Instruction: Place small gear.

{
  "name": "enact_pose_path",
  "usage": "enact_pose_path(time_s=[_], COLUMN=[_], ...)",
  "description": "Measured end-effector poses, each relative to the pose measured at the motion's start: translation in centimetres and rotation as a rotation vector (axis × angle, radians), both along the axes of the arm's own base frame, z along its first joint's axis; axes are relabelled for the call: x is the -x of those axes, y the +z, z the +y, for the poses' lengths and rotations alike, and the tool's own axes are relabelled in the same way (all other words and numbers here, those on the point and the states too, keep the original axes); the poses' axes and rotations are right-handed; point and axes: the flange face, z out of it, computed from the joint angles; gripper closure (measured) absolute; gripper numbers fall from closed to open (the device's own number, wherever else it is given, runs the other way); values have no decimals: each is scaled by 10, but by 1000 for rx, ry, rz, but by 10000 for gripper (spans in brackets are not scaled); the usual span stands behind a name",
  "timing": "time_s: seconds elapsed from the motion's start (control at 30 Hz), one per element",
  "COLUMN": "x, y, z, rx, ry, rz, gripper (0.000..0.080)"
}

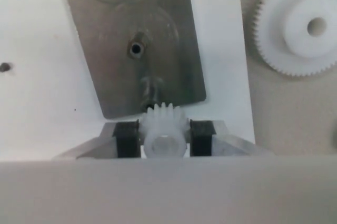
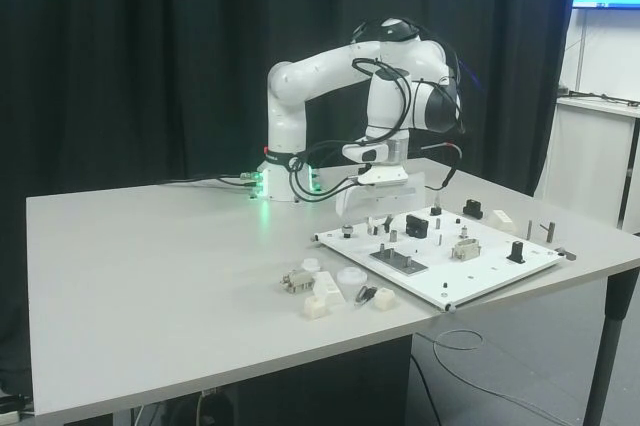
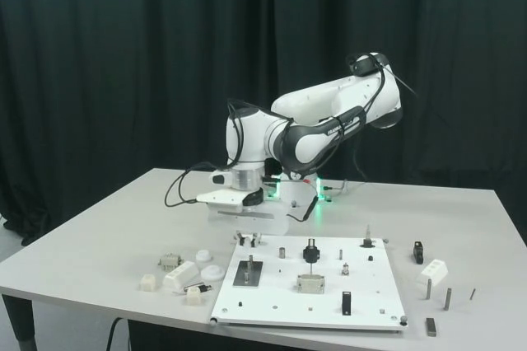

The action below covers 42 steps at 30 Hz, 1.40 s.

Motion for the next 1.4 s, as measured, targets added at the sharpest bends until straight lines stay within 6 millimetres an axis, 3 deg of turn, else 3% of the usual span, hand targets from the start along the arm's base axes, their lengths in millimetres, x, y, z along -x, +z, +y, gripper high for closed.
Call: enact_pose_path(time_s=[0.3,0.67,0.97,1.4], x=[0,4,13,18], y=[5,7,-2,-23], z=[-9,-45,-76,-86], rx=[38,87,78,45], ry=[-3,10,22,29], rz=[-1,6,24,24], gripper=[603,603,603,603])
